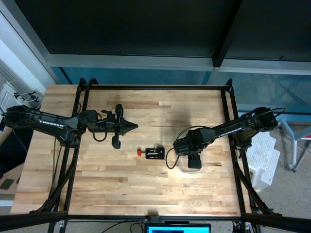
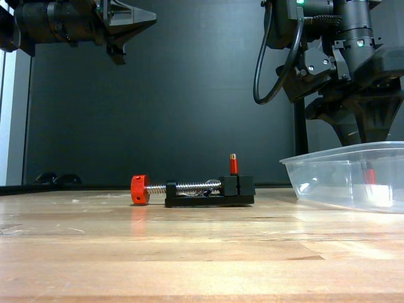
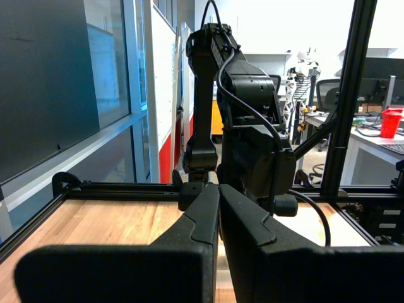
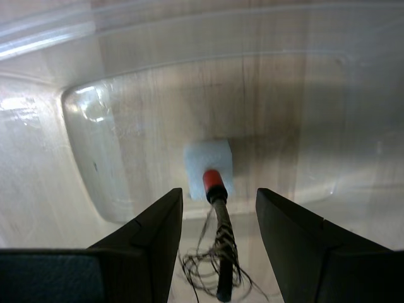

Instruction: Pick the rca connector and install on the hub

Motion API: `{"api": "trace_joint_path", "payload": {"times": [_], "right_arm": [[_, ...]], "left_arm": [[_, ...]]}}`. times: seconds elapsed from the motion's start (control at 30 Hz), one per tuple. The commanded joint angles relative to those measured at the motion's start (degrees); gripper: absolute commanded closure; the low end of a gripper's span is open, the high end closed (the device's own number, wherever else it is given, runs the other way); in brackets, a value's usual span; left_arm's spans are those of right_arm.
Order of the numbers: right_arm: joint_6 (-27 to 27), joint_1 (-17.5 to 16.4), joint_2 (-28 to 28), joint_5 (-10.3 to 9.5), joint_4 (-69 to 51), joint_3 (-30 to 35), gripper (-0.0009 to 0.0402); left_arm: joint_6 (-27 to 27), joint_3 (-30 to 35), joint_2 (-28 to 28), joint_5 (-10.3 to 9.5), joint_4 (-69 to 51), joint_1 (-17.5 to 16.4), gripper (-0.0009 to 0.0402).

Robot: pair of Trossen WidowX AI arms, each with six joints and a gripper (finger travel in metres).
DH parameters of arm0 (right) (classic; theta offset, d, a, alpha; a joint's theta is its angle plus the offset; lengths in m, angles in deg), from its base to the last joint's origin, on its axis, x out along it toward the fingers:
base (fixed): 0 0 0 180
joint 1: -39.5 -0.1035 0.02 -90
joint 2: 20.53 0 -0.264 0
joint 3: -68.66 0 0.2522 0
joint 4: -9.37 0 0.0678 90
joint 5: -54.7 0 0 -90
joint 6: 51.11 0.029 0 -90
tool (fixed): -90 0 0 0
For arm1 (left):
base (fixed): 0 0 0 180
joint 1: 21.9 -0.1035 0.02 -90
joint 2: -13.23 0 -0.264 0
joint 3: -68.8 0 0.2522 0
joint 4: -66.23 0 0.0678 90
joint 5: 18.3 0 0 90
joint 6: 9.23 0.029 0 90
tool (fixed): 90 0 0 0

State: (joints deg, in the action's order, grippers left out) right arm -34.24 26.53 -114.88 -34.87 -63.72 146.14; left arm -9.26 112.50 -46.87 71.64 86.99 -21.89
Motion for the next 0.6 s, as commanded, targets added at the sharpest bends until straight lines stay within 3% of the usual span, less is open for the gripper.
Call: {"api": "trace_joint_path", "payload": {"times": [0.03, 0.4, 0.6], "right_arm": [[0.0, 0.0, 0.0, 0.0, 1.1, -0.9, 0.0233], [0.2, 0.0, 0.0, 0.0, 3.3, -2.4, 0.0234], [0.2, 0.0, 0.0, 0.0, 3.5, -2.4, 0.0254]], "left_arm": [[0.0, 0.0, 0.0, 0.0, 0.0, 0.0, 0.0393], [0.0, 0.0, 0.0, 0.0, 0.0, 0.0, 0.0393], [0.0, 0.0, 0.0, 0.0, 0.0, 0.0, 0.0393]]}}
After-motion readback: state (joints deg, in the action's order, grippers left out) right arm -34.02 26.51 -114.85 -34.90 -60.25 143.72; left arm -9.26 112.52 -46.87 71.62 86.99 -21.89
